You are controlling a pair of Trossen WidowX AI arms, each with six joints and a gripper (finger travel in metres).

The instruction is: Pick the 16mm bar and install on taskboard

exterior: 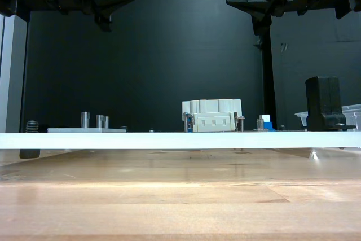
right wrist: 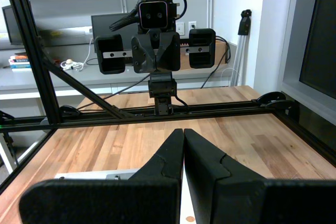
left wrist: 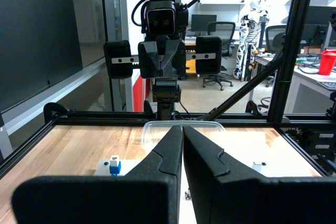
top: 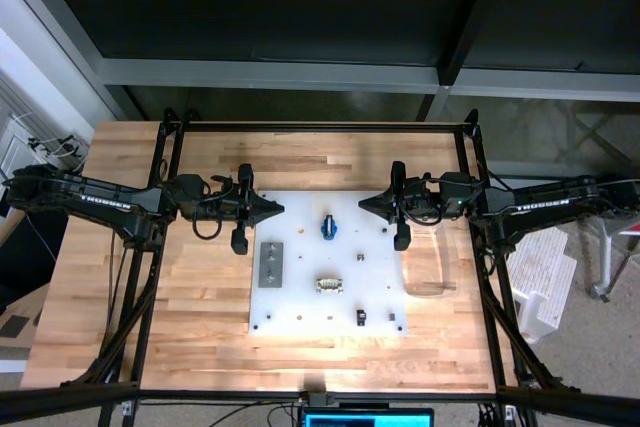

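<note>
The black left gripper [top: 276, 209] and right gripper [top: 366, 203] — both pinched shut — hover at mid-frame over the large white square plastic taskboard [top: 290, 302], and since the tiny grey metal 16mm bar cannot be picked out, finding it should probably precede opening and descending squarely.

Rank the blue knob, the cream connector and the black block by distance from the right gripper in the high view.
1. Blue knob, far part of the taskboard, just inward of the right gripper.
2. Cream connector, mid-board.
3. Black block, near edge.
Left gripper hangs over the board's far left corner.
</note>
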